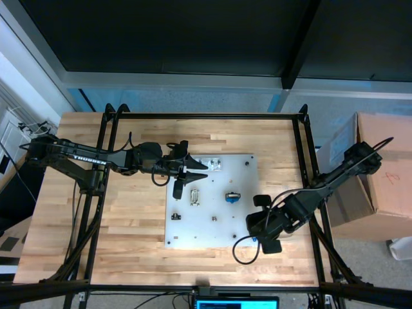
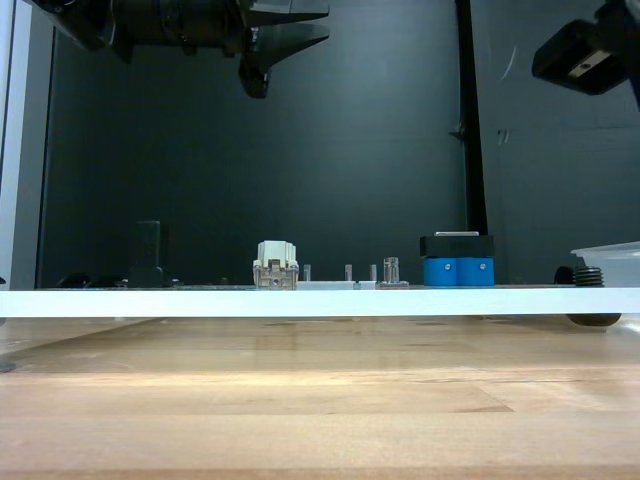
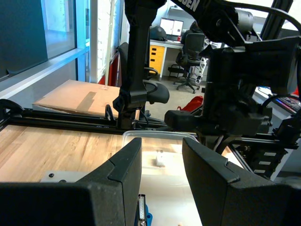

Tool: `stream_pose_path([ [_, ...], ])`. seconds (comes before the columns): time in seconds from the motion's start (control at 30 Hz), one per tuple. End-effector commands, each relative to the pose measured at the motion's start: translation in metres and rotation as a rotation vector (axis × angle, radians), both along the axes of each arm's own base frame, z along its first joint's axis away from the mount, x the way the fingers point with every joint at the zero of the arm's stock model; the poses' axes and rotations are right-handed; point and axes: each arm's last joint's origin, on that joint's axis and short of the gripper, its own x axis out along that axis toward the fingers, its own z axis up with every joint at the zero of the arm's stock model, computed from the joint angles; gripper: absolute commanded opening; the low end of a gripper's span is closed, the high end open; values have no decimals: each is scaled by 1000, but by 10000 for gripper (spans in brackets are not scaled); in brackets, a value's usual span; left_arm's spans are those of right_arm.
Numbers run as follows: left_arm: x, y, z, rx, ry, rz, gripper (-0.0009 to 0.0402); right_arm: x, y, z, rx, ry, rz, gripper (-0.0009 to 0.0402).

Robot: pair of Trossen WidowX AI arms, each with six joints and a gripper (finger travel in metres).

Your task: Pick the RJ45 connector and install on the taskboard

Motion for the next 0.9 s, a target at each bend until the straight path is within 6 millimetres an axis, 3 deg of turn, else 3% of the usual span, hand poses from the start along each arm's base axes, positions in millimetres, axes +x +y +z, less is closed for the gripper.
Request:
stream_pose_path([
  [0.03, 0, 0, 0, 0, 0, 0, 115, 0, 4, -4, -6, 13, 12, 0],
  [0.9, 0, 0, 0, 0, 0, 0, 115, -2, 19, -17, -31, 36, -15, 0],
])
